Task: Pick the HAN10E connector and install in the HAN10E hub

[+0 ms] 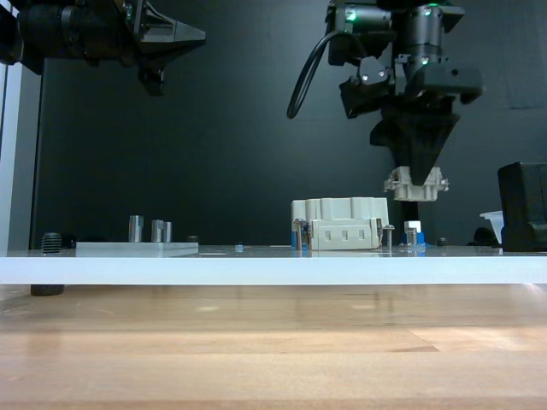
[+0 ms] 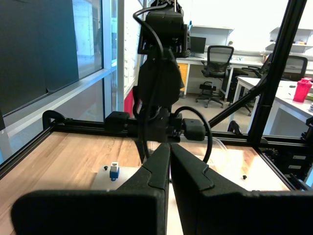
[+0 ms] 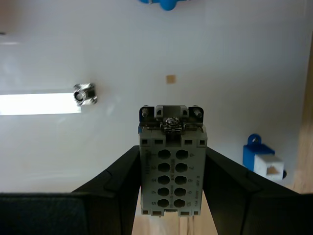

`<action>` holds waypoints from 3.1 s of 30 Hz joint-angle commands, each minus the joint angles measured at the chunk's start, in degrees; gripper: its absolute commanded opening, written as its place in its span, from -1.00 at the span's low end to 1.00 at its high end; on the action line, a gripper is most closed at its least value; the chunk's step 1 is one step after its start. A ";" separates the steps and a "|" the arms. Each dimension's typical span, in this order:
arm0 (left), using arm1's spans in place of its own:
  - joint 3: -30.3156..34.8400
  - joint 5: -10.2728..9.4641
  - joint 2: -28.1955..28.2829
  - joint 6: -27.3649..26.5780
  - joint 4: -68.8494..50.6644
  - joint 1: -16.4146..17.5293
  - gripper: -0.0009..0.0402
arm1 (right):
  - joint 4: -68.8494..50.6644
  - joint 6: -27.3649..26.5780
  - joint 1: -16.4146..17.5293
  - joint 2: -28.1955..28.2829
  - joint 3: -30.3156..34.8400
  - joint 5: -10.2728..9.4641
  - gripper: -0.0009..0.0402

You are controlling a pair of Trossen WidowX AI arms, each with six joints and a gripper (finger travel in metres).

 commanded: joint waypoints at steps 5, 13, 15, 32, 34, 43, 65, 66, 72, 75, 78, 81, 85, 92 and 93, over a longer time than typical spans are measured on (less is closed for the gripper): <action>0.02 0.00 0.00 0.00 0.00 0.00 -0.96 | 0.48 -2.05 -2.14 5.62 4.74 0.02 -0.84; 0.02 0.00 0.00 0.00 0.02 0.00 -0.96 | 1.86 -3.74 -2.23 11.47 9.38 -2.43 -0.84; 0.02 0.00 0.00 0.00 0.02 0.00 -0.96 | 1.90 -3.69 -2.25 12.35 9.35 -2.29 -0.84; 0.02 0.00 0.00 0.00 0.02 0.02 -0.96 | 3.41 -4.22 -2.89 14.62 8.28 -2.38 -0.84; 0.02 0.00 0.00 0.00 0.02 0.00 -0.96 | 3.54 -4.26 -2.89 14.62 7.80 -2.38 -0.84; 0.02 0.00 0.00 0.00 0.02 0.00 -0.96 | 5.05 -4.09 -2.84 14.62 6.86 -2.32 -0.71; 0.02 0.00 0.00 0.00 0.02 0.00 -0.96 | 6.12 -5.11 -2.82 14.62 6.01 -2.45 -0.45; 0.02 0.00 0.00 0.00 0.02 0.00 -0.96 | 6.12 -5.11 -2.82 14.62 6.01 -2.43 -0.41; 0.02 0.00 0.00 0.00 0.02 0.00 -0.96 | 6.12 -5.05 -2.82 14.62 6.01 -2.38 -0.13; 0.02 0.00 0.02 0.00 0.02 0.02 -0.96 | 6.08 -4.68 -2.82 14.60 6.01 -2.45 0.02; 0.02 0.00 0.00 0.00 0.00 0.02 -0.96 | 5.84 -4.70 -2.82 14.58 6.14 -2.47 0.16; 0.02 0.00 0.00 0.00 0.02 0.02 -0.96 | 5.42 -4.68 -2.78 14.43 6.47 -2.43 0.30; 0.02 0.00 0.00 0.00 0.02 0.00 -0.96 | 5.29 -4.46 -2.69 13.79 6.58 -2.38 0.45; 0.02 0.00 0.00 0.00 0.02 0.00 -0.96 | 2.10 -4.07 -2.58 10.40 6.58 -2.36 0.60; 0.02 0.00 0.00 0.00 0.00 0.00 -0.96 | 1.55 -4.02 -2.58 9.64 6.56 -2.36 0.61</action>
